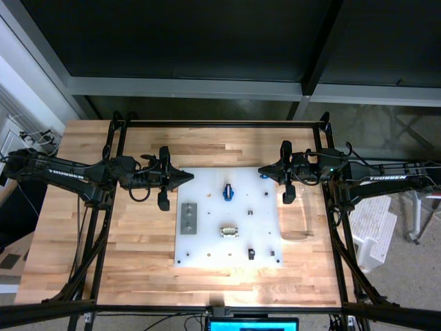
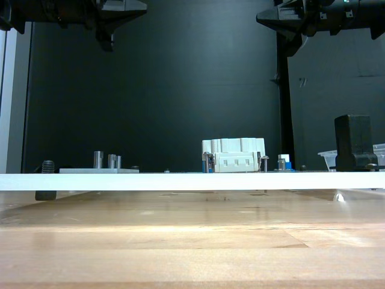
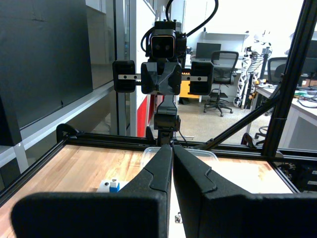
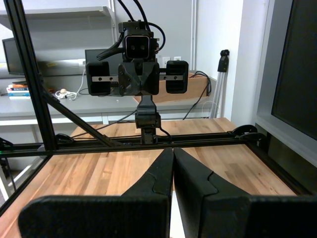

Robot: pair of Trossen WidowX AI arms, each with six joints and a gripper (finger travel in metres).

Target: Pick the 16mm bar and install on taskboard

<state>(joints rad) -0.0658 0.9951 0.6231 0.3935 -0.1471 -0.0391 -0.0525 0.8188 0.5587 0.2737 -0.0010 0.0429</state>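
Observation:
My left gripper (image 1: 190, 178) hovers high over the left edge of the white task board (image 1: 227, 262), pointing right. Its fingers are shut with nothing between them, as the left wrist view shows (image 3: 172, 148). My right gripper (image 1: 261, 170) hangs over the board's far right corner, pointing left, also shut and empty (image 4: 173, 149). A grey plate (image 1: 189, 219) on the board's left side carries short metal pegs (image 2: 98, 159). I cannot tell which piece is the 16mm bar or where it lies. Neither gripper holds it.
On the board are a blue part (image 1: 228, 192), a white connector (image 1: 229, 232) and a small black block (image 1: 253, 253). A clear plastic tray (image 1: 301, 214) lies on the wooden table right of the board. A black frame (image 1: 220, 124) surrounds the table.

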